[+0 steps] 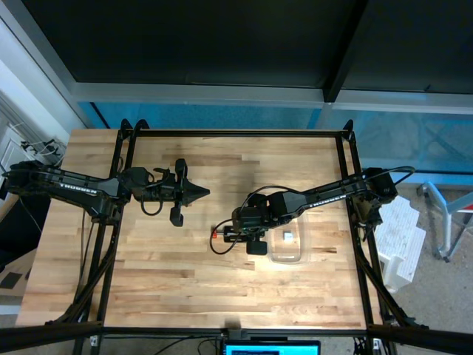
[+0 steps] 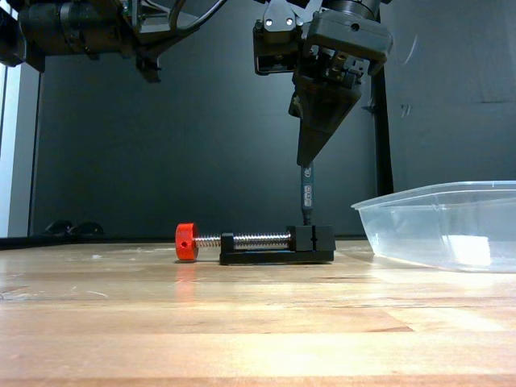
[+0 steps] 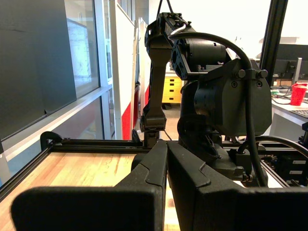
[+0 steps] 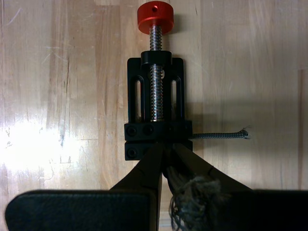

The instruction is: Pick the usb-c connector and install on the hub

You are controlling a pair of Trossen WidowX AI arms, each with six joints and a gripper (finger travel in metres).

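The usb-c connector [image 2: 307,193] hangs upright, a slim dark plug pinched between the fingertips of my right gripper [image 2: 305,164]. Its lower end meets the top of the block of a small black clamp [image 2: 278,244] with a red knob [image 2: 186,241]. How deep it sits I cannot tell. In the right wrist view my right gripper [image 4: 166,150] is shut just over the clamp's block [image 4: 158,139], with a frayed braided cable [image 4: 192,197] behind its fingers. My left gripper [image 1: 201,192] hovers left of the clamp, shut and holding nothing, also seen as my left gripper [image 3: 167,156].
A clear plastic container [image 1: 287,250] lies on the wooden table right of the clamp, also seen as the container [image 2: 439,224]. A short grey braided stub [image 4: 221,136] sticks out of the clamp's side. Black frame rails [image 1: 236,134] border the table.
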